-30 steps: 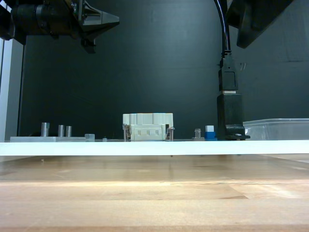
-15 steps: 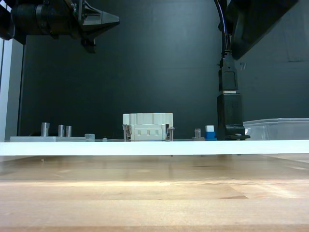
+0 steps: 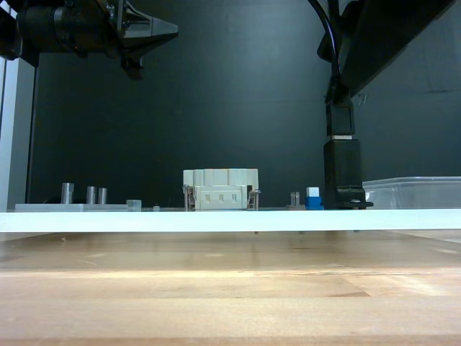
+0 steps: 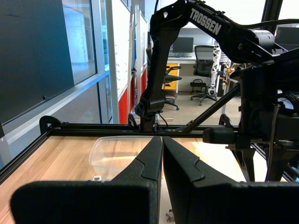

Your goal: Remove the USB connector from the USB hub and place in the container

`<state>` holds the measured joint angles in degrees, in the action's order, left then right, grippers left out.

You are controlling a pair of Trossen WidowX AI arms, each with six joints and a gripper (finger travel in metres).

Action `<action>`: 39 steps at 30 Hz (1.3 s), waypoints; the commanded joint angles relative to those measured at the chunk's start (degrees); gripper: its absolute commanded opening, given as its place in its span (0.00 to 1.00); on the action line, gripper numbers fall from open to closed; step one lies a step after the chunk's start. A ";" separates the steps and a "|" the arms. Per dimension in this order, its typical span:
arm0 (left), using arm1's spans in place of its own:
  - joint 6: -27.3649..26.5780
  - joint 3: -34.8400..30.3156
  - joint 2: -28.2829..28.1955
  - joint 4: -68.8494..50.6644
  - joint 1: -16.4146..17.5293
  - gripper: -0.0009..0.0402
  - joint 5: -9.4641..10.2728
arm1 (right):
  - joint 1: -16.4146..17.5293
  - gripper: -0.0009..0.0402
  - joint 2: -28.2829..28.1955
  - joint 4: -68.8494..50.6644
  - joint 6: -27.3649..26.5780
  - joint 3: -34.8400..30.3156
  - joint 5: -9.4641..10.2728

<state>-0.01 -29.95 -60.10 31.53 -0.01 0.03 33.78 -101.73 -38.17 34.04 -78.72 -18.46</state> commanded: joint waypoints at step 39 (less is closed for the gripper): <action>0.02 0.00 -0.02 0.02 0.00 0.02 0.00 | -0.92 0.02 -1.03 -0.79 -6.51 -1.09 -0.85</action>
<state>-0.01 -29.95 -60.10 31.53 -0.01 0.05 32.91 -102.13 -37.74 28.01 -78.72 -19.14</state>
